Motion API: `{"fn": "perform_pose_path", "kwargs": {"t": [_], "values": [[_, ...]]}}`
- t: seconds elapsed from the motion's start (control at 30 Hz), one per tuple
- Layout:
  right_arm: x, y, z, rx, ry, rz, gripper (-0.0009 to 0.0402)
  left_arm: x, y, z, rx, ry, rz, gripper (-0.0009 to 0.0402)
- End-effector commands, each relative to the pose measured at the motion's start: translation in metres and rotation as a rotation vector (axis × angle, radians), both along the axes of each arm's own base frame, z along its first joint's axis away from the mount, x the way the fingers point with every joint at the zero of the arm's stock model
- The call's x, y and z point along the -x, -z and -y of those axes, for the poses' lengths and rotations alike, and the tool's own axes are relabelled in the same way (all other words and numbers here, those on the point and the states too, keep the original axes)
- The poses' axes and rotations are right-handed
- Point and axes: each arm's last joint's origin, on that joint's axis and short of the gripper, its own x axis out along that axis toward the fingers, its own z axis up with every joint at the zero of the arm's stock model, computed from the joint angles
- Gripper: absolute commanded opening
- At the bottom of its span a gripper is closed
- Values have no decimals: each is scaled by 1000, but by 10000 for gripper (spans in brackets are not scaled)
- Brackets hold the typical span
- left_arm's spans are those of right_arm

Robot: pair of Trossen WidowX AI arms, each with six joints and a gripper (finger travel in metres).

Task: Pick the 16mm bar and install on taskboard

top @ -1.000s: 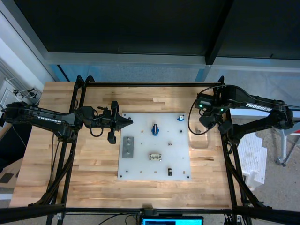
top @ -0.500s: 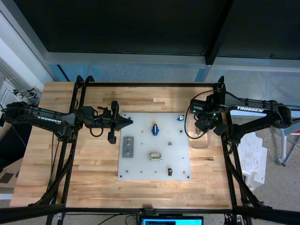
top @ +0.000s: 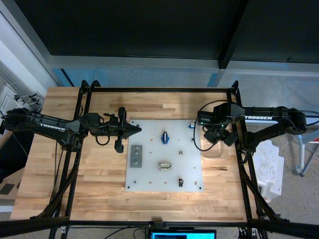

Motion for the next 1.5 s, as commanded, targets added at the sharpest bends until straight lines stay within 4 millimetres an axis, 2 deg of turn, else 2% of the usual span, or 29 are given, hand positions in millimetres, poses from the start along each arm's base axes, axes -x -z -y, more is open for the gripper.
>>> {"fn": "perform_pose_path", "kwargs": {"t": [0.03, 0.33, 0.67, 0.97, 1.5], "values": [[-1, 7, -1, 3, -1, 11, 184, 0, 0, 0, 0, 0, 0, 0], [-2, 23, -2, 4, -6, 9, 211, 0, 0, 0, 0, 0, 0, 0], [-9, 33, -3, 0, -10, -9, 211, 0, 0, 0, 0, 0, 0, 0], [-5, 50, -5, 1, -16, -1, 211, 0, 0, 0, 0, 0, 0, 0], [-1, 65, -6, 2, 9, 8, 211, 0, 0, 0, 0, 0, 0, 0]]}}
